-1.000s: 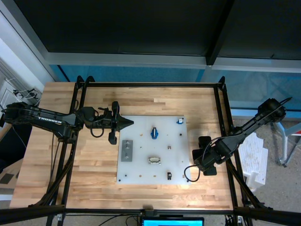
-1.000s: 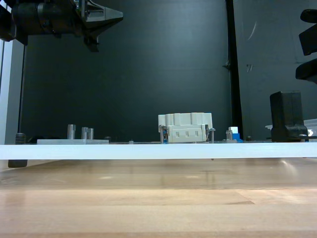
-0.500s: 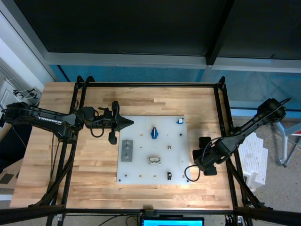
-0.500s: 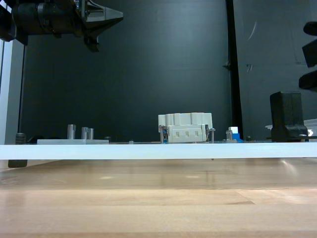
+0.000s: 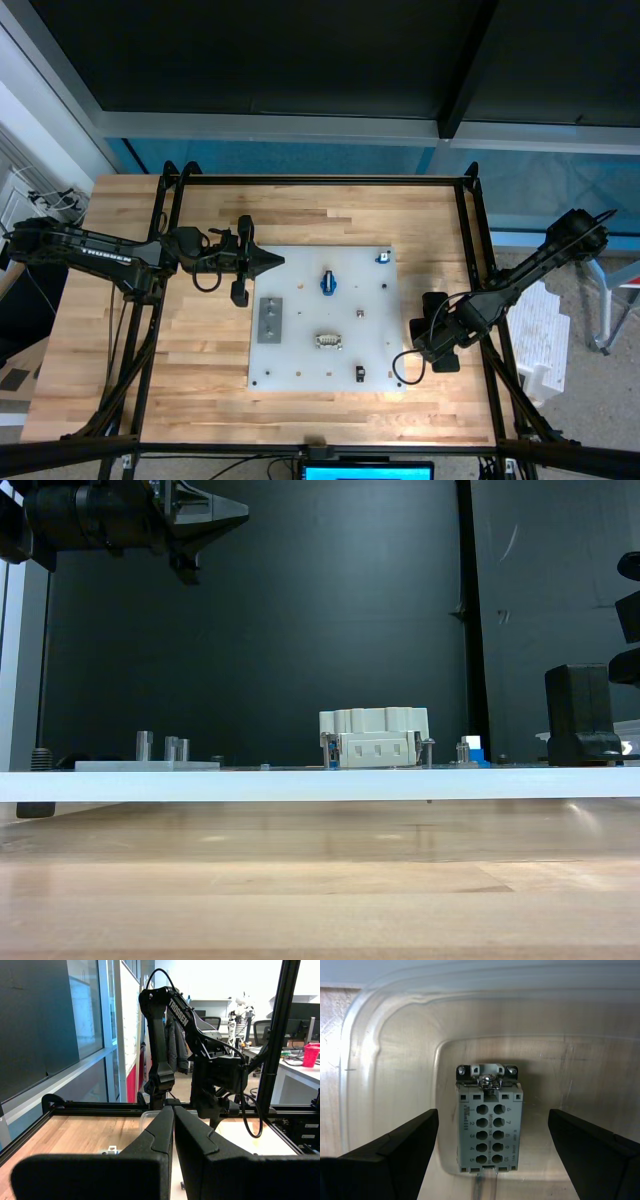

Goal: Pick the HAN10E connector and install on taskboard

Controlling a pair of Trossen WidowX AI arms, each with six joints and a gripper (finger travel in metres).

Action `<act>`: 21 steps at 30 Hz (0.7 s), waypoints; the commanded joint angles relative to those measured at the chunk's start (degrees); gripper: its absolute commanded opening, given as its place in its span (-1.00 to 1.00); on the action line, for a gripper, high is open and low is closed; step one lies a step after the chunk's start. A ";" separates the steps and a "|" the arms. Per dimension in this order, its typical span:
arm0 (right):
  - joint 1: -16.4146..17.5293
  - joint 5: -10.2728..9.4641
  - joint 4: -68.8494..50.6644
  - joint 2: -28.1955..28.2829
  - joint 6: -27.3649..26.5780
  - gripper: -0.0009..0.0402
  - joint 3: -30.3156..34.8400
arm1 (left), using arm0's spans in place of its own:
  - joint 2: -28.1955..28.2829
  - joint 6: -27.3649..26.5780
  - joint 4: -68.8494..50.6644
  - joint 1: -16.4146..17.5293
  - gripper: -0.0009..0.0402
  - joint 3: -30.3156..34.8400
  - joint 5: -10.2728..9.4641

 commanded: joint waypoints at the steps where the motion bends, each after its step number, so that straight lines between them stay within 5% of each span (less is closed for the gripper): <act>1: 0.00 0.09 0.24 0.04 0.00 0.44 -0.20 | 0.02 0.02 0.02 0.00 -0.95 0.02 0.00; 21: 0.00 0.35 0.68 0.04 0.83 -0.34 -0.39 | 0.02 0.02 0.02 0.00 -0.95 0.02 0.00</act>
